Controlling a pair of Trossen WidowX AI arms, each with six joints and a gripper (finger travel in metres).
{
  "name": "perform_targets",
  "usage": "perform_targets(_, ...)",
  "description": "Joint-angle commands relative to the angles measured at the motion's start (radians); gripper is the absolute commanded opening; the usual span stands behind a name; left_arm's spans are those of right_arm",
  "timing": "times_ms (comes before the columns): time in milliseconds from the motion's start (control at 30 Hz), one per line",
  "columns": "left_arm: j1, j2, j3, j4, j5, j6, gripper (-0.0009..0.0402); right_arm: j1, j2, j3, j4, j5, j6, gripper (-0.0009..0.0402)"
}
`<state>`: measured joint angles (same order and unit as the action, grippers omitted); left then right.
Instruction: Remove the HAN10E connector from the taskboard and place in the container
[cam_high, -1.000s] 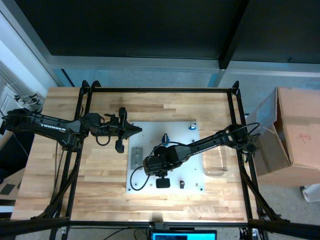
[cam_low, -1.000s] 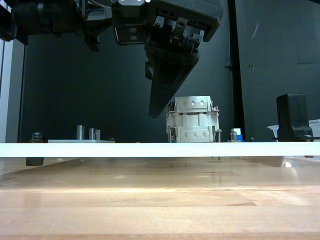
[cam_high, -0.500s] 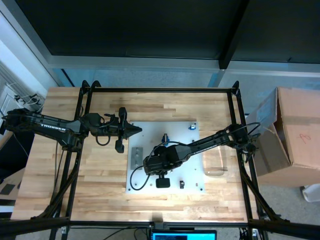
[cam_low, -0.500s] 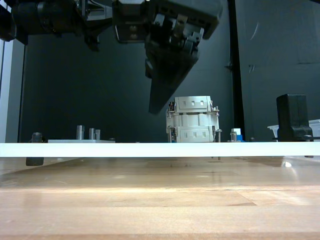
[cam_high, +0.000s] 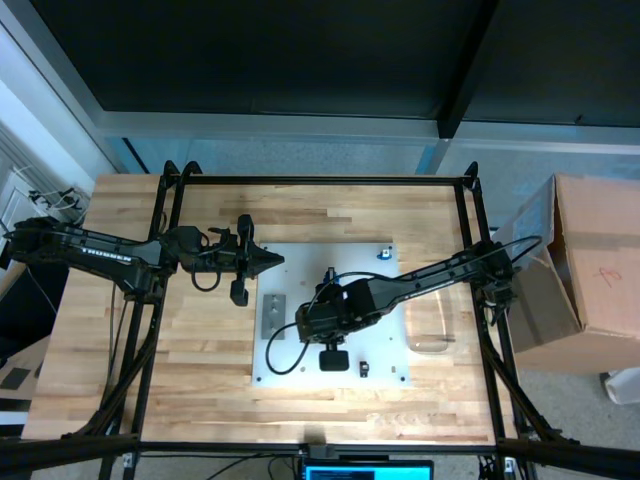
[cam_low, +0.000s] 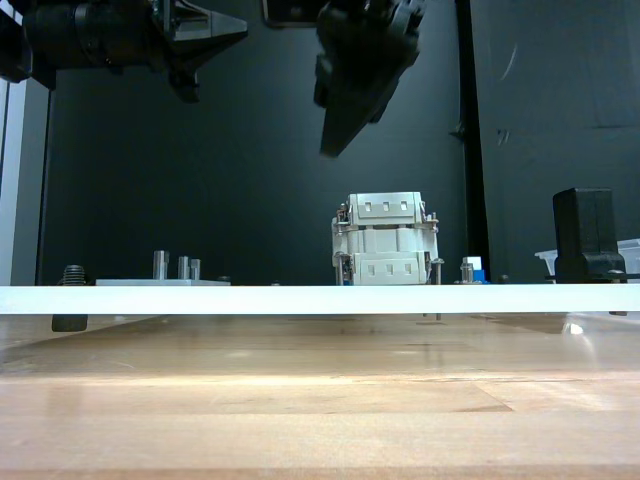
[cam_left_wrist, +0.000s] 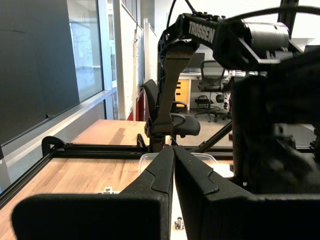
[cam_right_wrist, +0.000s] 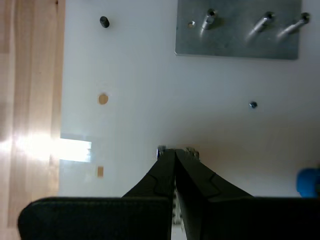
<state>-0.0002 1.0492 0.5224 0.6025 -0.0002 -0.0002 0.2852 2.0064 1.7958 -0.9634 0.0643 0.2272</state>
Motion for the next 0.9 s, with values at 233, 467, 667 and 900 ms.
perform_targets(233,0.0,0.0,0.0,0.0,0.0,0.0,0.0,0.003,-0.068,0.0,-0.113,-0.002,0.011,0.0)
perform_targets(467,0.0,0.0,0.0,0.0,0.0,0.0,0.0,0.008,-0.076,0.0,-0.14,-0.003,0.011,0.0)
perform_targets(667,0.0,0.0,0.0,0.0,0.0,0.0,0.0,0.01,-0.076,0.0,-0.14,-0.003,0.011,0.0)
perform_targets(900,0.0,0.0,0.0,0.0,0.0,0.0,0.0,0.01,-0.076,0.0,-0.149,-0.005,0.024,0.0006)
